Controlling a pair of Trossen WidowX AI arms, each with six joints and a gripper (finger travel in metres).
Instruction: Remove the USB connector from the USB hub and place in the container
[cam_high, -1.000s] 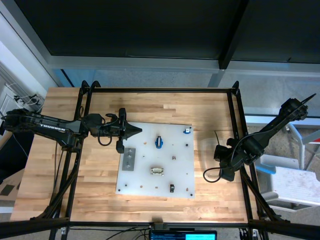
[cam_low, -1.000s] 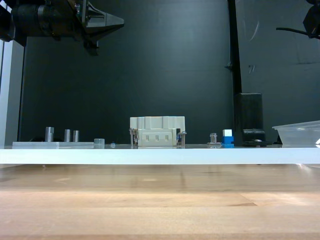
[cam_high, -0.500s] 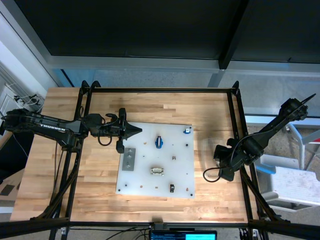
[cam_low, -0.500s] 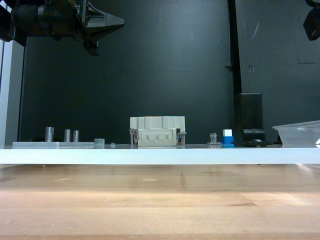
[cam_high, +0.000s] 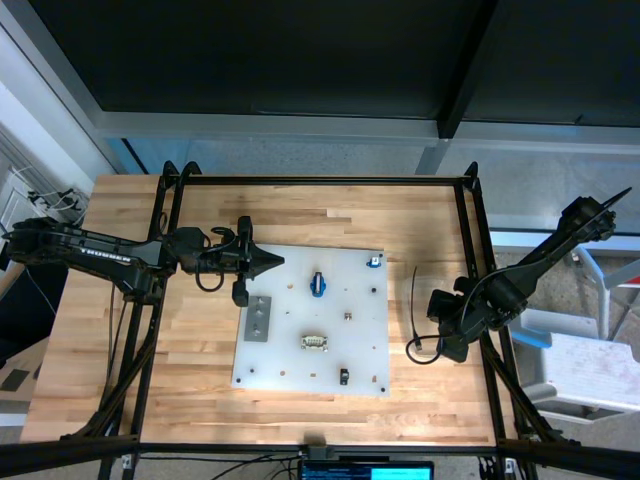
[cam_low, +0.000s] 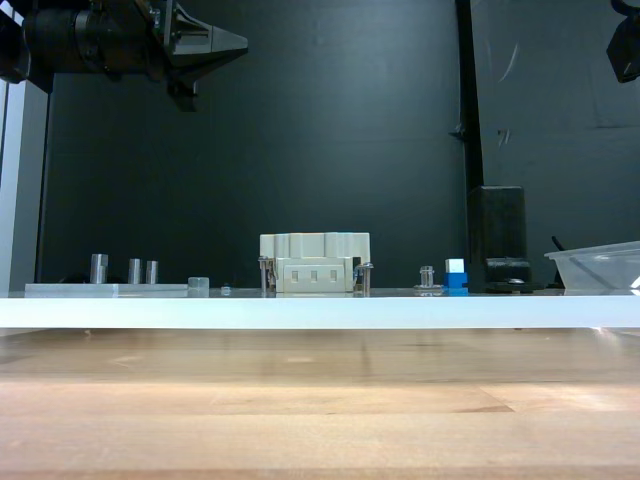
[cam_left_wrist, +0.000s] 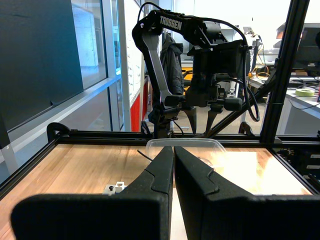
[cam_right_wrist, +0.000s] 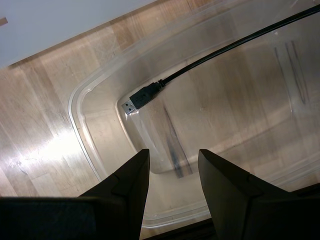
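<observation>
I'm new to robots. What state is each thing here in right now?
USB connector: lying loose inside the container, not gripped.
container: upright, holding the USB connector.
USB hub: on the white board, no cable attached.
right gripper: open, above the container.
left gripper: shut, empty, raised over the white board's left edge.

USB connector (cam_right_wrist: 136, 101): black, unplugged, lying loose in container (cam_right_wrist: 80, 131), plug near corner, cable trailing across floor. Container: clear tub, upright, just right of white board (cam_high: 300, 330). USB hub (cam_high: 343, 375): small black block near board's front edge.
</observation>
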